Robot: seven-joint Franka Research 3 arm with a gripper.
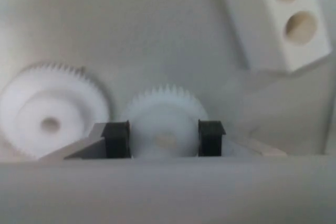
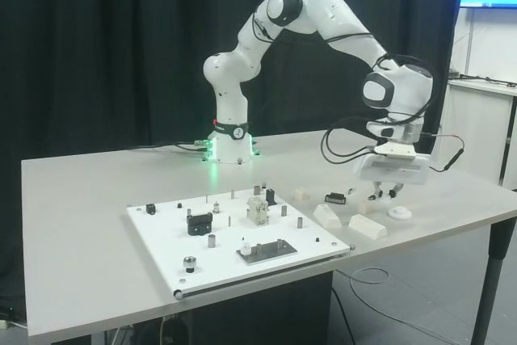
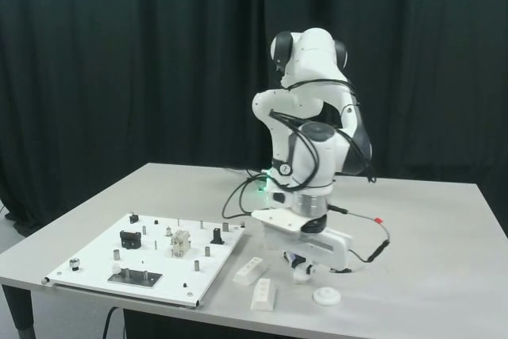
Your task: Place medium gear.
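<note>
The medium gear (image 1: 166, 121) is white and toothed, and it sits between the two black fingertips of my gripper (image 1: 164, 139), which is shut on its sides. From the room cameras the gripper (image 2: 384, 194) hangs low over the table's right part, just above the surface, with the gear (image 3: 302, 273) showing as a small white shape under it. A larger white gear (image 1: 50, 109) lies flat on the table close beside it (image 2: 398, 213) (image 3: 327, 296).
A white block with two round holes (image 1: 286, 14) lies near the gripper. Two more white blocks (image 2: 367, 225) (image 2: 326, 216) and a small black part (image 2: 334, 197) sit between the gripper and the white assembly board (image 2: 174, 240), which carries pegs and fixtures.
</note>
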